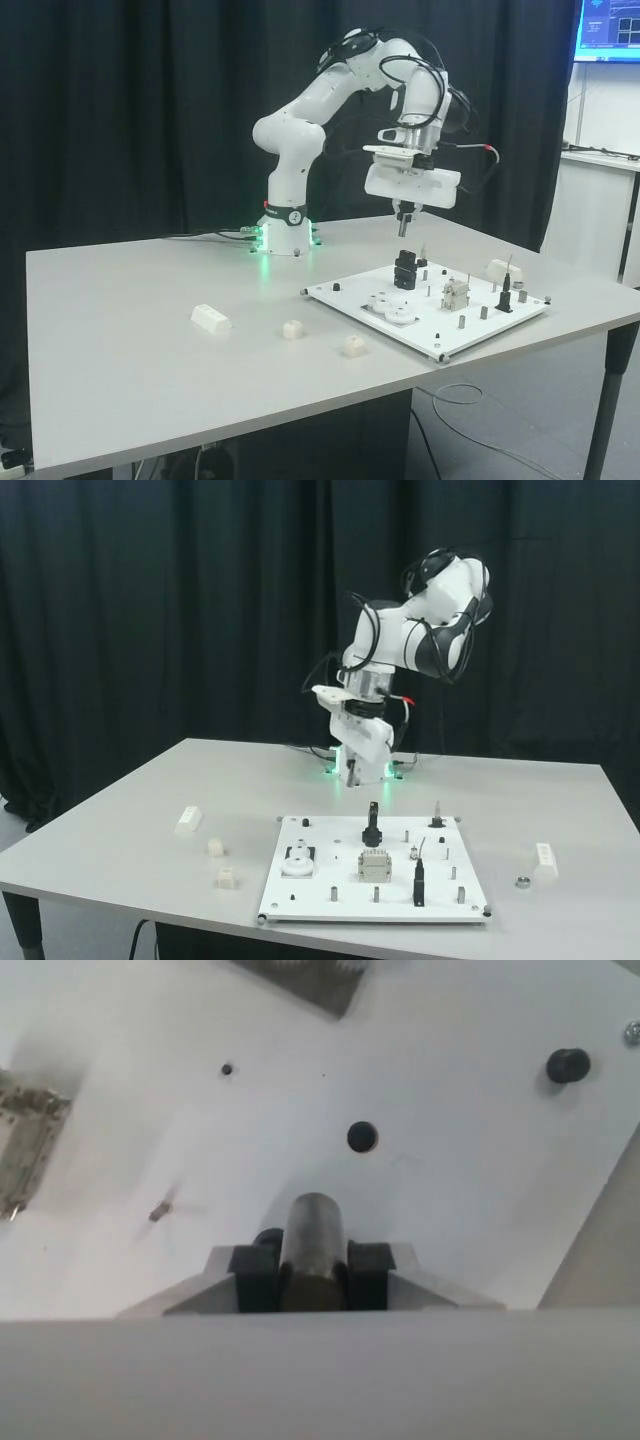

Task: Insert round peg 4.

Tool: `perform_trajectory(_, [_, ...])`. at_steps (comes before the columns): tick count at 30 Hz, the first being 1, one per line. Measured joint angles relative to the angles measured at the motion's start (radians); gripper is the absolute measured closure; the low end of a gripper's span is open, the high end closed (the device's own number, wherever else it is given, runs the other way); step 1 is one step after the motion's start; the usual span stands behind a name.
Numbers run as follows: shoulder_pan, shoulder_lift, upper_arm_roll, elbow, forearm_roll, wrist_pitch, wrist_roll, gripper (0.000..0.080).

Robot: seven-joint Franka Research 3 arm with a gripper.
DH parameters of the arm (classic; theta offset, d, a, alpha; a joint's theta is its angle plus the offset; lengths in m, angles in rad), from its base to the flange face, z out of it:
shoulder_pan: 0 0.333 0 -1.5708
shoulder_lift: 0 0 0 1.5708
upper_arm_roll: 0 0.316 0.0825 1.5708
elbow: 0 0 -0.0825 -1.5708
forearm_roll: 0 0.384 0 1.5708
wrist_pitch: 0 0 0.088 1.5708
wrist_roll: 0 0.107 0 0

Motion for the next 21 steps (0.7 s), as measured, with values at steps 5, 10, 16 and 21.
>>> perform_trajectory(5, [-0.002,0.016,-0.006,-0.024,0.040,0.000,0.000,0.0659])
perform_trajectory(10, [-0.005,0.033,-0.012,-0.044,0.079,0.000,0.019,0.0659])
perform_trajectory(16, [-0.007,0.045,-0.015,-0.061,0.107,0.000,0.067,0.0659])
perform_trajectory(21, [-0.009,0.051,-0.015,-0.066,0.111,-0.002,0.112,0.0659])
